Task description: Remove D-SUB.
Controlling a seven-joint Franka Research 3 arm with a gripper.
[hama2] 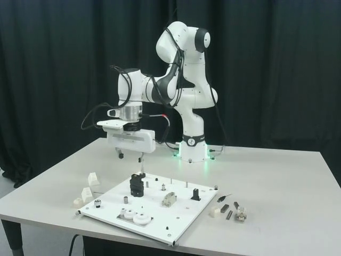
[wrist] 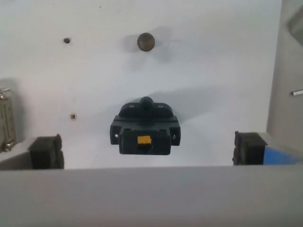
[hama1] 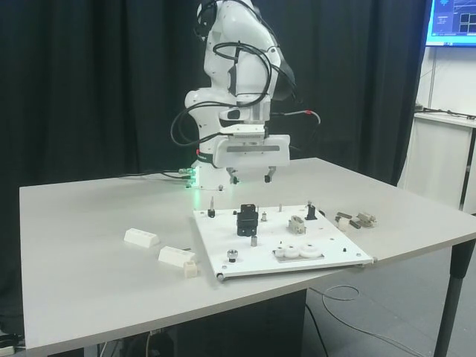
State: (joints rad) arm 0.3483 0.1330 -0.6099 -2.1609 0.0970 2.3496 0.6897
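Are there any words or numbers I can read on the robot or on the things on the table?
No text can be read anywhere.
Screen behind the table: it shows marks, too small to read.
White arm: no readable label or brand.
White board and black part on it: no words or numbers visible.

Even overhead light; soft shadows; wrist foreground blurred.

White blocks (hama1: 141, 237) on grey table (hama1: 74, 223).
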